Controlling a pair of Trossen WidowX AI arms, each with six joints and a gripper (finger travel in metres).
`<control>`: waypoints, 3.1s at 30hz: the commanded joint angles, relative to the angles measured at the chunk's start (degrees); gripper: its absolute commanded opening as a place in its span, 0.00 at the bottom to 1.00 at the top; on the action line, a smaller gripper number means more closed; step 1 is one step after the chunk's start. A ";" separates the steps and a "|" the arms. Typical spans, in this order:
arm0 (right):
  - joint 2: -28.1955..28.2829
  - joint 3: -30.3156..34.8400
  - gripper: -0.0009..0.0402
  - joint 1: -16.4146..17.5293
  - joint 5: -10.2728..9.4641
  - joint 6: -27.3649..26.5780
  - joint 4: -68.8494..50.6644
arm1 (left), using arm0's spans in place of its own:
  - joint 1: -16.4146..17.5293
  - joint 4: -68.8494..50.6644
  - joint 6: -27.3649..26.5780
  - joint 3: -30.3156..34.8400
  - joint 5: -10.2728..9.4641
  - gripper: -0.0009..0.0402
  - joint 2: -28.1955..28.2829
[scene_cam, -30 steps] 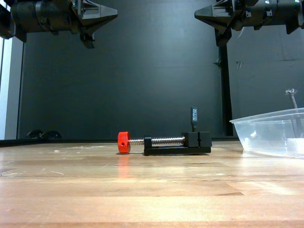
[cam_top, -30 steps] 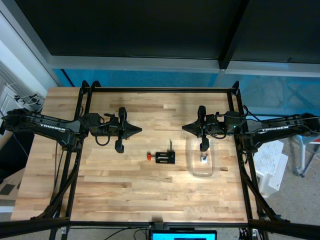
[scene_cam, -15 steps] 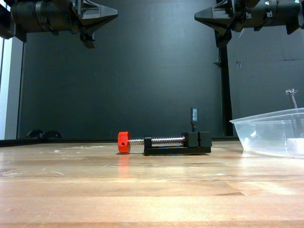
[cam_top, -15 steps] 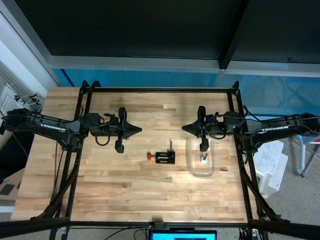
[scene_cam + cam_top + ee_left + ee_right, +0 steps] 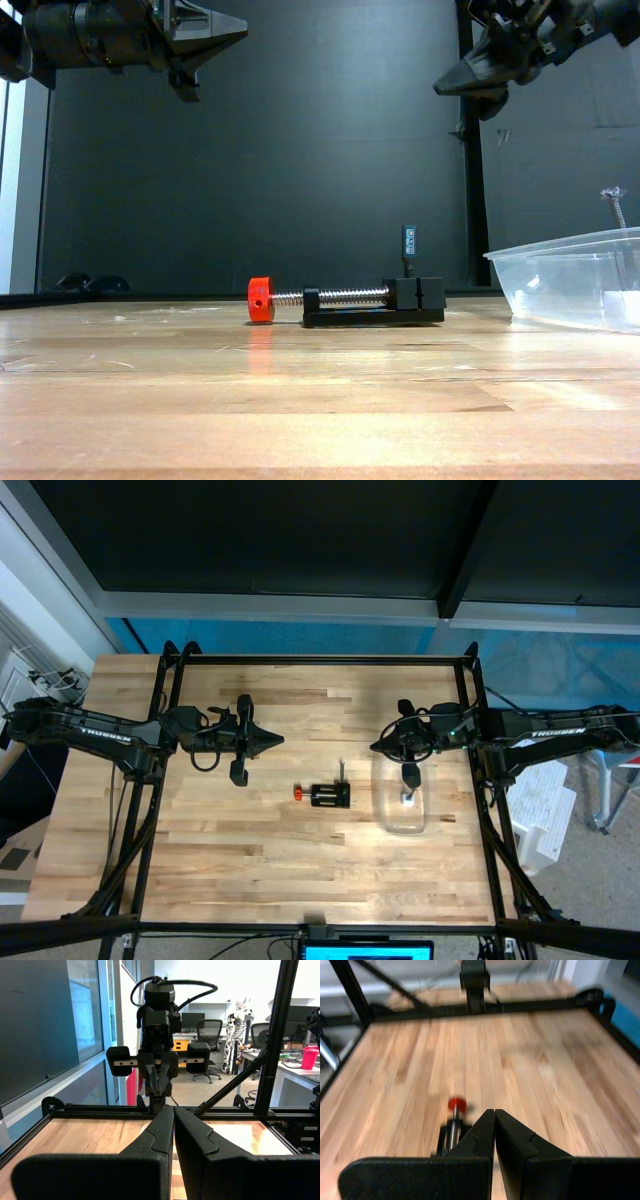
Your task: Pick the usb-c connector and install on the hub
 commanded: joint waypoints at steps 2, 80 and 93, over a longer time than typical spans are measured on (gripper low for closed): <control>0.00 3.89 0.02 0.24 -0.11 0.87 -10.75 | 0.00 0.00 0.02 0.02 0.02 0.02 0.02; 22.43 23.37 0.46 10.88 -1.01 9.79 -58.03 | 0.00 0.00 0.02 0.02 0.02 0.02 0.02; 22.40 23.30 0.46 11.21 -0.94 10.16 -56.87 | 0.00 0.00 0.02 0.02 0.02 0.02 0.00</control>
